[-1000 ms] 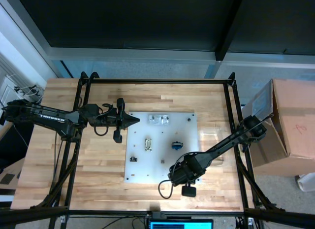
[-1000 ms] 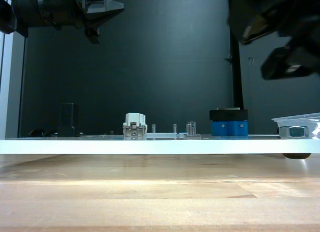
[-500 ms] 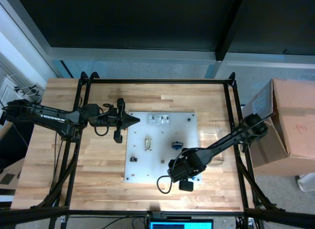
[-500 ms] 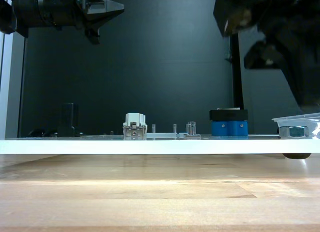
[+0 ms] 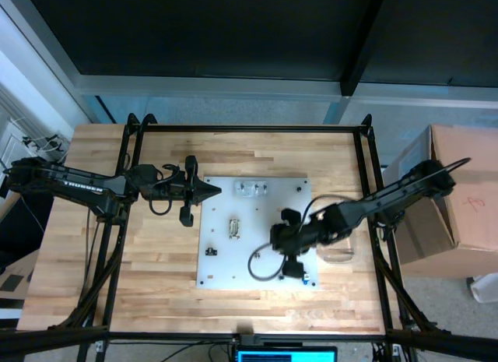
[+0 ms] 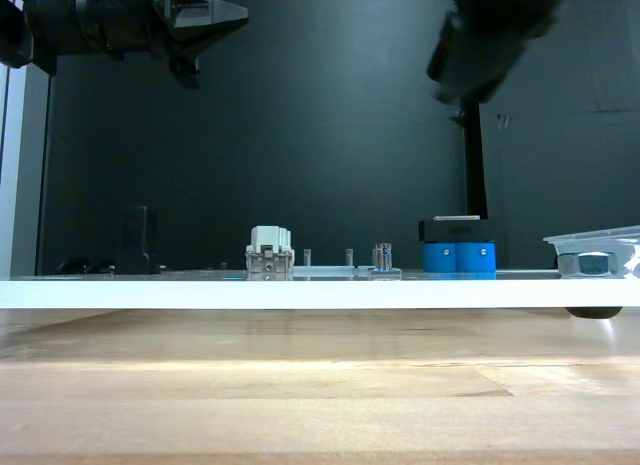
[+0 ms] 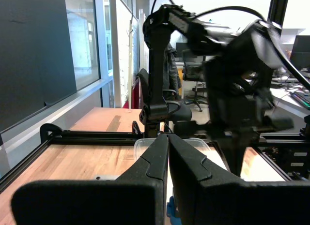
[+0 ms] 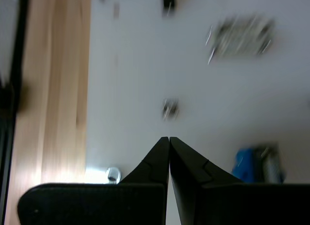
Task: Pick the M12 nut and place it on its threads and fasten
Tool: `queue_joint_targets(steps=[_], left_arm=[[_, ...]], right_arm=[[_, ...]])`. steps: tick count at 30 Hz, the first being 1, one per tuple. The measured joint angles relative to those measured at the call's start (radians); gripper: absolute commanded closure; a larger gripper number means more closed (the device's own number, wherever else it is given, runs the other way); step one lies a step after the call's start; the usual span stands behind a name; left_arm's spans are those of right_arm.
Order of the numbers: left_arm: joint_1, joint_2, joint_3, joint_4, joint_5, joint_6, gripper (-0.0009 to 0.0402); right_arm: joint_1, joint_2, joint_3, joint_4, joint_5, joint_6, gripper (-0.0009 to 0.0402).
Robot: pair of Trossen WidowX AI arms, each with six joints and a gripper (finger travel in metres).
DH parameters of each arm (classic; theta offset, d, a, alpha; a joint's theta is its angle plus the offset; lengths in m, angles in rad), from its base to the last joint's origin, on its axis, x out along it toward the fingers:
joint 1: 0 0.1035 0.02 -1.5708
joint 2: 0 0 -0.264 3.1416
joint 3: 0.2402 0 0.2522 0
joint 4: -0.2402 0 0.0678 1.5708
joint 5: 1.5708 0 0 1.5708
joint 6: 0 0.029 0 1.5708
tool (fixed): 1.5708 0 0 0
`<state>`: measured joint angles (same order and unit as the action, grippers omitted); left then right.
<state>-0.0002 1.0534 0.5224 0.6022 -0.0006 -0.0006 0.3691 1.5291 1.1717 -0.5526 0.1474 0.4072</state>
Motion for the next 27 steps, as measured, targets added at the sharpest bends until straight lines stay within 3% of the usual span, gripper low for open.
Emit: queue_joint_targets(steps=[11, 16, 21, 25, 27], left_arm=[[0.000, 0.000, 0.000, 0.000, 0.000, 0.000, 0.0393], [0.000, 0.000, 0.000, 0.000, 0.000, 0.000, 0.0393], [0.000, 0.000, 0.000, 0.000, 0.000, 0.000, 0.0393], [0.000, 0.000, 0.000, 0.000, 0.000, 0.000, 0.0393], [0.000, 0.000, 0.000, 0.000, 0.000, 0.000, 0.0393]], right_arm=[[-0.152, -0.229, -0.234, 0.473, -0.005, -0.205, 0.0393], [-0.240, -0.335, -0.362, 0.675, -0.067, -0.244, 0.0393], [-0.286, -0.423, -0.485, 0.853, -0.074, -0.296, 0.0393], [-0.325, -0.469, -0.561, 1.001, -0.138, -0.309, 0.0393], [-0.345, -0.481, -0.587, 1.044, -0.144, -0.308, 0.0393]])
